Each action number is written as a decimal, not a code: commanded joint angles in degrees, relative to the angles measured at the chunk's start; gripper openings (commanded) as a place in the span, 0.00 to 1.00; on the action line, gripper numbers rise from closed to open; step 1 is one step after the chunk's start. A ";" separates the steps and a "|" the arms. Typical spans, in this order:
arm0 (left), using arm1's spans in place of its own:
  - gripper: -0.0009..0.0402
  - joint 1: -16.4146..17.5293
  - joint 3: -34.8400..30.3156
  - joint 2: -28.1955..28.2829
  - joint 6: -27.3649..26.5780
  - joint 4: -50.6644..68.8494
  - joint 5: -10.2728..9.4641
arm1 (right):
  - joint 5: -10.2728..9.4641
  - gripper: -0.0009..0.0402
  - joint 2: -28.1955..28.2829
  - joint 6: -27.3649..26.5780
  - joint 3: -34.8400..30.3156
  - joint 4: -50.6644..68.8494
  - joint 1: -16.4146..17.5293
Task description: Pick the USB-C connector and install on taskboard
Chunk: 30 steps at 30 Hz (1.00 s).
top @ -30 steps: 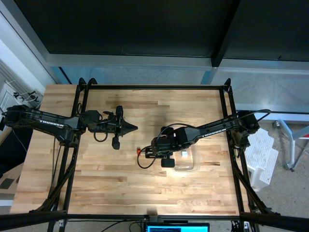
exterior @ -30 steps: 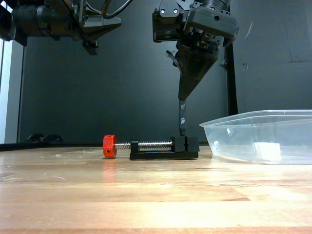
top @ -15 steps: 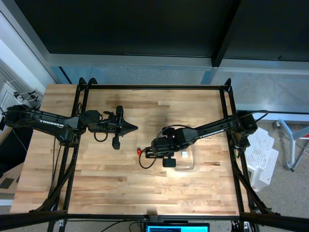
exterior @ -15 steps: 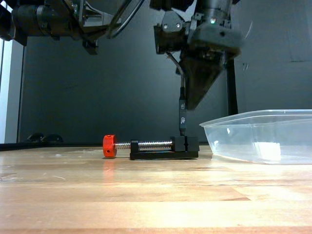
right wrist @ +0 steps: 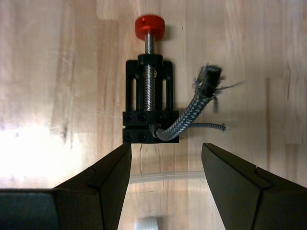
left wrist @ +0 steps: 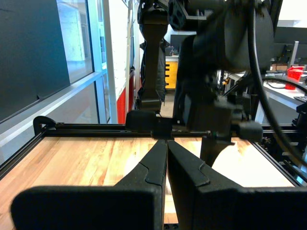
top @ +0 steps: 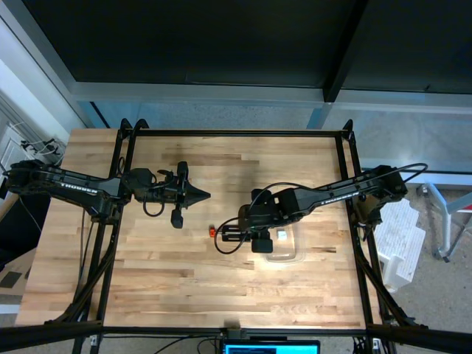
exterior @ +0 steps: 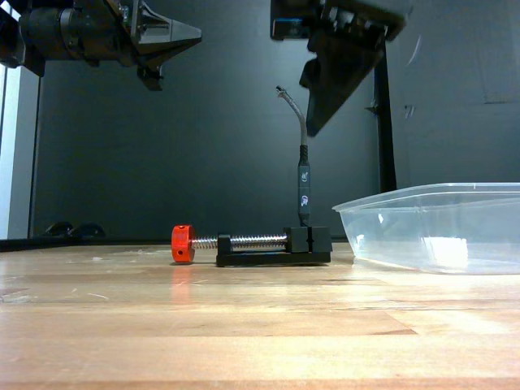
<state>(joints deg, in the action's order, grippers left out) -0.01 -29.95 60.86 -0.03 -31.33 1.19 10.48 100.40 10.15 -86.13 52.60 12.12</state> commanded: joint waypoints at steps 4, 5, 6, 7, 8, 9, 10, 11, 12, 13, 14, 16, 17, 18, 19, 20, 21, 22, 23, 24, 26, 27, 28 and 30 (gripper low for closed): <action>0.02 0.00 0.00 0.00 0.00 -0.07 0.00 | 0.02 0.52 -2.51 -0.22 -0.15 -0.22 0.02; 0.02 0.00 0.00 0.00 0.00 0.00 0.00 | 0.02 0.52 -2.60 -0.22 -0.15 -0.20 0.02; 0.02 0.00 0.00 0.00 0.00 0.02 0.00 | -0.02 0.52 -2.60 -0.31 -0.15 -0.20 0.02; 0.02 0.02 0.00 0.00 0.00 0.02 0.00 | -0.02 0.52 -2.62 -0.42 -0.15 -0.20 0.02; 0.02 0.00 0.00 0.00 0.00 0.00 0.00 | -0.02 0.52 -2.78 -0.42 -0.15 -0.20 0.02; 0.02 0.00 0.00 0.00 0.00 -0.04 0.00 | -0.04 0.52 -2.97 -0.44 -0.13 -0.20 0.02; 0.02 0.02 0.00 0.00 0.00 -0.07 0.00 | -0.02 0.52 -3.26 -0.46 -0.13 -0.22 0.02; 0.02 0.00 0.00 0.00 0.00 -0.04 0.00 | 0.00 0.52 -3.63 -0.46 -0.02 -0.26 0.00; 0.02 0.00 0.00 0.00 0.00 -0.02 0.00 | 0.02 0.51 -4.28 -0.48 0.33 -0.42 -0.02; 0.02 0.00 0.00 0.00 0.00 -0.02 0.00 | 0.04 0.50 -5.07 -0.72 0.94 -0.79 -0.15; 0.02 0.02 0.00 0.00 0.00 0.00 0.02 | 0.04 0.48 -6.12 -1.07 1.88 -1.44 -0.42; 0.02 0.00 0.00 0.00 0.00 -0.02 0.02 | 0.04 0.43 -8.66 -1.79 4.90 -4.04 -0.68; 0.02 0.00 0.00 -0.02 0.00 -0.07 0.00 | 0.04 0.40 -9.99 -2.19 6.58 -5.60 -0.74; 0.02 0.00 0.00 -0.02 0.00 -0.09 0.00 | -0.04 0.37 -11.43 -2.38 8.39 -7.34 -0.79; 0.02 0.00 0.00 -0.02 0.00 -0.07 0.02 | -0.02 0.34 -12.79 -2.60 10.03 -8.94 -0.79; 0.02 0.02 0.00 0.00 0.00 0.00 0.00 | -0.04 0.30 -14.32 -2.93 11.67 -10.64 -0.83; 0.02 0.00 0.00 0.00 0.00 0.04 0.00 | -0.02 0.27 -15.76 -3.32 13.27 -12.61 -0.87; 0.02 0.00 0.00 0.00 0.00 0.04 0.00 | 0.00 0.23 -17.18 -3.80 14.80 -14.60 -0.90; 0.02 0.00 0.00 0.00 0.00 -0.02 0.00 | -0.04 0.19 -18.71 -4.57 16.15 -16.52 -0.90; 0.02 0.00 0.00 0.00 0.00 -0.07 0.00 | -0.02 0.15 -20.11 -5.03 17.46 -18.47 -0.90; 0.02 0.00 0.00 0.00 0.00 -0.04 0.00 | -0.02 0.08 -22.73 -5.70 19.74 -22.05 -1.29; 0.02 0.02 0.00 0.00 0.00 -0.02 0.00 | -0.02 0.05 -24.00 -5.84 20.87 -23.85 -1.51; 0.02 0.00 0.00 0.00 0.00 0.00 0.00 | -0.17 0.01 -25.22 -5.99 22.01 -25.49 -1.77; 0.02 0.00 0.00 0.00 0.00 0.00 0.00 | -0.98 0.03 -27.61 -6.25 24.20 -28.26 -2.51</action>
